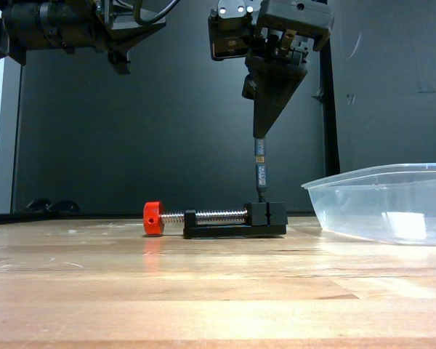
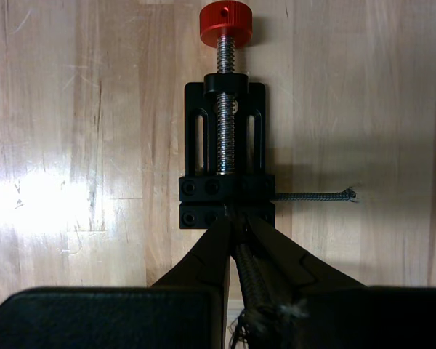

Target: Pick the usb-c connector and install on the hub

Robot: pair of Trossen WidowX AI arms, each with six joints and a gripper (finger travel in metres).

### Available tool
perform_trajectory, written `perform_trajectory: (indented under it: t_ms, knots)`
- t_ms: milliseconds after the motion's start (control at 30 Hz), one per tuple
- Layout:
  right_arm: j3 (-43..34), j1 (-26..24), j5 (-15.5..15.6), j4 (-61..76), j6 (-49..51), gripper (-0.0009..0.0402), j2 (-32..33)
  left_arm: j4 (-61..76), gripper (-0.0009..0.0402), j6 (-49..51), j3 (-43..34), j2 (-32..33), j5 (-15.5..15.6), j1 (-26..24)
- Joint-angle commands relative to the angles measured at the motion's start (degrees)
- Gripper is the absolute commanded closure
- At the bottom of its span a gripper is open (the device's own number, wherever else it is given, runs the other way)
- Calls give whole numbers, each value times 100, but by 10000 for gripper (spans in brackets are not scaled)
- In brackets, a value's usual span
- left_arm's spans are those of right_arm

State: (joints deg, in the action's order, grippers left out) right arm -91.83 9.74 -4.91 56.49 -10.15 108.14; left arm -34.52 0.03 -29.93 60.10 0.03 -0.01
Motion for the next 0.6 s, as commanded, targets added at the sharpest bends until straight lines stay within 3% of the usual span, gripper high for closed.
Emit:
perform_trajectory:
  t_ms: [33, 600]
  knots:
    - [0, 2, 0, 7, 7, 393, 9, 0, 393, -2, -2, 2, -2, 0]
    - [72, 0, -2, -20, 20, 393, 9, 0, 393, -2, -2, 2, -2, 2]
